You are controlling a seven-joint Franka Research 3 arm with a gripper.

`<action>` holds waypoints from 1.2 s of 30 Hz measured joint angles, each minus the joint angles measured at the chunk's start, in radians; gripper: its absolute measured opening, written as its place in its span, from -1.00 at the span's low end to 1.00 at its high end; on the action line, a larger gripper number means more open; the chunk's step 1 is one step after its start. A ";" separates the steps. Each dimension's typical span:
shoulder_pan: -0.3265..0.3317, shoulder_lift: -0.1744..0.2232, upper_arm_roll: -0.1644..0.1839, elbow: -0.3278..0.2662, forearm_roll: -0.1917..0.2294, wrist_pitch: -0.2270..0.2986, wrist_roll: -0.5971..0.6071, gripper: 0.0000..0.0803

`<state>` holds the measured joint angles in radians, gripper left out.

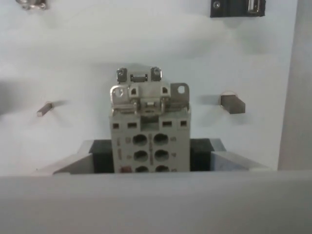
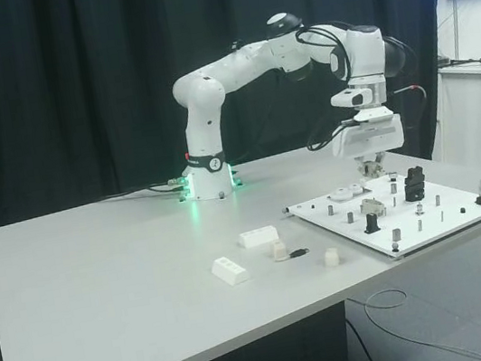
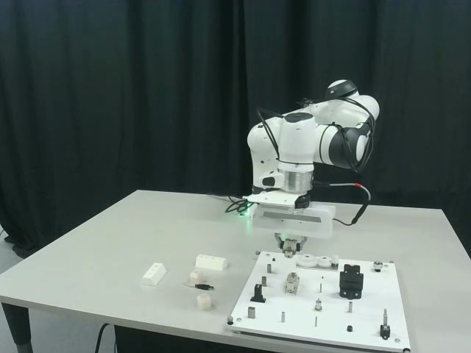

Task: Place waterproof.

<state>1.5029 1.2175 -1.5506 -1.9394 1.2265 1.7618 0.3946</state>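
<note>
Hovering over the white board (image 2: 431, 228), the tool (image 1: 151, 161) pinches the waterproof connector (image 1: 149, 131), a pale multi-hole block with a metal clip on top, and holds it clear of the board. Carrying looks done; from where I stand, lowering it and letting go remain. Loose white blocks (image 2: 230, 270) lie on the bench (image 2: 100, 276).

Two white blocks (image 3: 154, 273) (plus two small caps (image 3: 204, 301)), one board (image 3: 368, 316).
</note>
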 joint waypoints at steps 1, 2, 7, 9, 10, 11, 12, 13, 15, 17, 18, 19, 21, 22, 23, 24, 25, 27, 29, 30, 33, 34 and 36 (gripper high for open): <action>-0.001 0.000 0.000 0.000 0.000 0.000 0.002 -0.22; -0.001 0.000 0.000 0.000 0.000 -0.001 0.004 -0.22; -0.004 0.000 0.000 0.000 0.000 -0.002 0.011 -0.22; -0.005 0.000 0.000 0.000 0.000 -0.002 0.012 -0.22; -0.005 0.000 0.000 0.000 0.000 -0.003 0.012 -0.22; -0.005 0.000 0.000 0.000 0.000 -0.003 0.012 -0.22; -0.005 0.000 0.000 0.000 0.000 -0.003 0.012 -0.22; -0.005 0.000 0.000 0.000 0.000 -0.003 0.012 -0.22; -0.005 0.000 0.000 0.000 0.000 -0.003 0.012 -0.22; -0.005 0.000 0.000 0.000 0.000 -0.003 0.012 -0.22; -0.005 0.000 0.001 0.000 0.000 -0.003 0.012 -0.22; -0.005 0.000 0.001 0.000 0.000 -0.003 0.012 -0.22; -0.005 0.000 0.001 0.000 0.000 -0.003 0.012 -0.22; -0.005 0.000 0.001 0.000 0.000 -0.003 0.011 -0.22; -0.005 0.000 0.001 0.000 0.000 -0.003 0.010 -0.22; -0.005 0.000 0.001 0.000 0.000 -0.003 0.008 -0.22; -0.005 0.000 0.002 0.000 0.000 -0.003 0.006 -0.22; -0.005 0.000 0.002 0.000 0.001 -0.003 0.001 -0.22; -0.005 0.000 0.002 0.000 0.001 -0.003 -0.004 -0.22; -0.005 0.000 0.003 0.000 0.001 -0.003 -0.005 -0.22; -0.005 0.000 0.003 0.000 0.002 -0.003 -0.010 -0.22; -0.005 0.000 0.004 0.000 0.002 -0.003 -0.013 -0.22; -0.005 0.000 0.004 0.000 0.002 -0.003 -0.018 -0.22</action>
<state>1.4979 1.2175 -1.5467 -1.9392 1.2286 1.7592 0.3765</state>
